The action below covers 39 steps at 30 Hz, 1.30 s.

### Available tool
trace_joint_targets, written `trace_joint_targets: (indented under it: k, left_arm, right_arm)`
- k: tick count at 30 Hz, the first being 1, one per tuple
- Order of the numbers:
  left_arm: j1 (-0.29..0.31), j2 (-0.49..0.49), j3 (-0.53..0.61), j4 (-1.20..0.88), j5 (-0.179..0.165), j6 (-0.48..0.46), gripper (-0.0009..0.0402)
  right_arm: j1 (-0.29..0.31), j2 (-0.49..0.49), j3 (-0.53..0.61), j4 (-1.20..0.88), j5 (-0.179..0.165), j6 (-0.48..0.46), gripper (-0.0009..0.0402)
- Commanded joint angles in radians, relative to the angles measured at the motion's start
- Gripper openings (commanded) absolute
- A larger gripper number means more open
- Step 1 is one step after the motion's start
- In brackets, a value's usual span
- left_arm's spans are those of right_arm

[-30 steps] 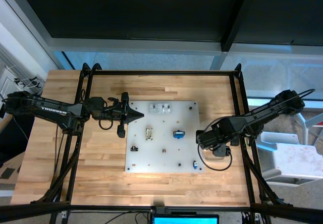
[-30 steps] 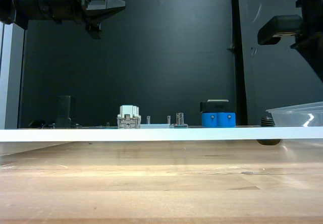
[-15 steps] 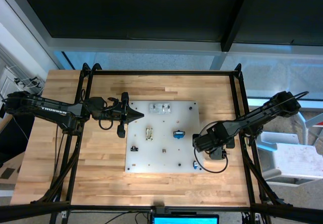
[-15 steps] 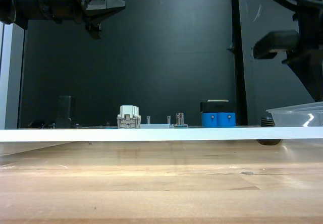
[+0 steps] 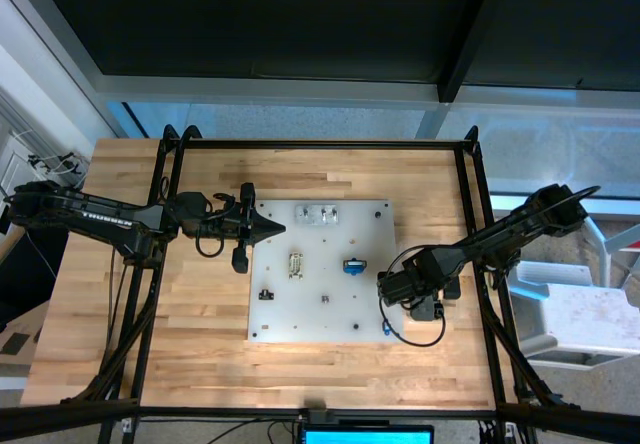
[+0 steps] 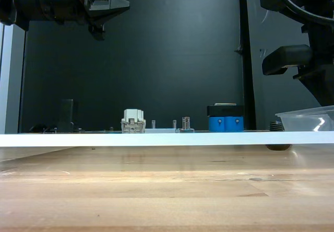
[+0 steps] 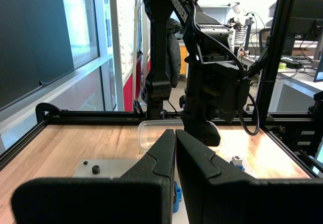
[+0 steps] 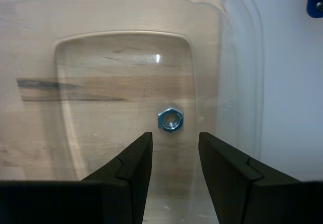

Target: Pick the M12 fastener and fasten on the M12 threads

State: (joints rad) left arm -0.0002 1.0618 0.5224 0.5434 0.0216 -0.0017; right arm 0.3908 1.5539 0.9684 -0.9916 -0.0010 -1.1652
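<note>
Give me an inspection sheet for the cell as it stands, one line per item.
Surface: wooden table with the white board lying on it.
Job's things: M12 nut lies flat in the clear tray, ungrasped; stud bare, ribs showing.
Clutter: blue connector block, grey connector and a clear part on the board.
Hands: left hand shut, raised by the board's far left corner; right hand open over the tray, nut just ahead of its fingers.
Cables: black loop off the right arm by the board's near right corner; smaller loop under the left wrist.
Surroundings: black frame around the table; lit screen at the near edge.
</note>
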Motion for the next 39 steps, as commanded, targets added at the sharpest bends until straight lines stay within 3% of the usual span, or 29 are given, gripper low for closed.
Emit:
trace_joint_targets:
  k: [1, 8, 19, 39]
  left_arm:
    - [0.0, 0.0, 0.0, 0.0, 0.0, 0.0, 0.0]
    - [0.0, 0.0, 0.0, 0.0, 0.0, 0.0, 0.0]
    - [0.0, 0.0, 0.0, 0.0, 0.0, 0.0, 0.0]
    - [0.0, 0.0, 0.0, 0.0, 0.0, 0.0, 0.0]
  right_arm:
    - [0.0, 0.008, -0.012, 0.015, 0.001, 0.0, 0.0126]
    - [0.0, 0.008, -0.041, 0.055, 0.001, 0.001, 0.0132]
    - [0.0, 0.008, -0.071, 0.096, 0.0, 0.0, 0.0197]
    - [0.0, 0.012, -0.123, 0.166, -0.026, 0.009, 0.0184]
